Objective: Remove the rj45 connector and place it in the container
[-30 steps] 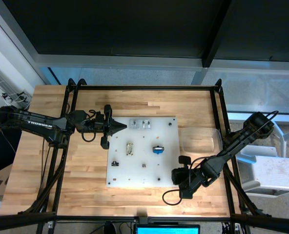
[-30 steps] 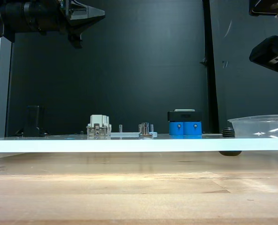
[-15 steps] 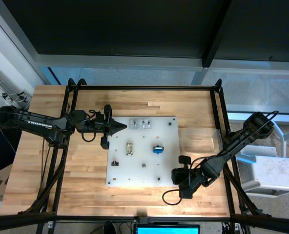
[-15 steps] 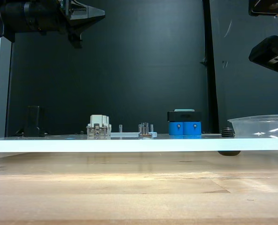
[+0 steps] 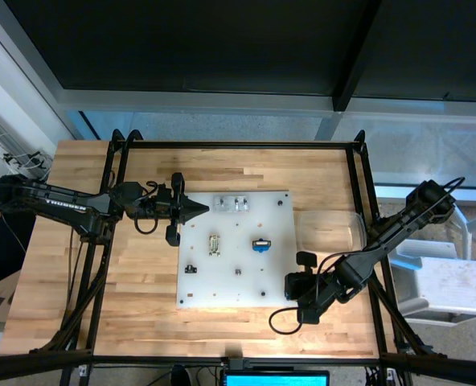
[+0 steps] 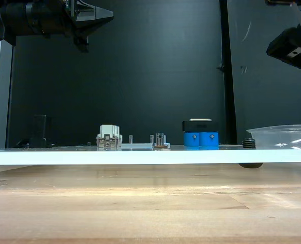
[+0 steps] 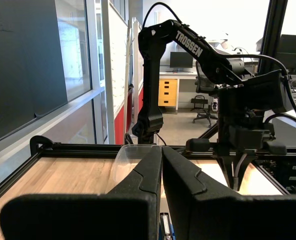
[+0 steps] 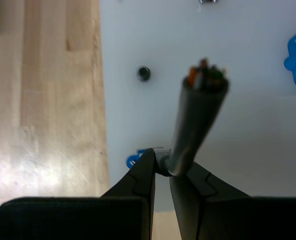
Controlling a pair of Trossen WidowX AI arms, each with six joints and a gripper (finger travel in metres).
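right claw (image 8: pixel 162 167) pinching rj45 connector (image 8: pixel 190 130), just nudged over near-right corner of white board (image 5: pixel 222 289). plug's out, so container (image 5: pixel 328 232) right of board next. left claw (image 7: pixel 161 150) closed, empty, over board's far-left edge.

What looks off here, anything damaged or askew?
The grey cable stub pinched in the right gripper, above the near right corner of the white board, ends in bare, frayed coloured wires. The left gripper hangs shut over the far left corner. Nothing else stands out.
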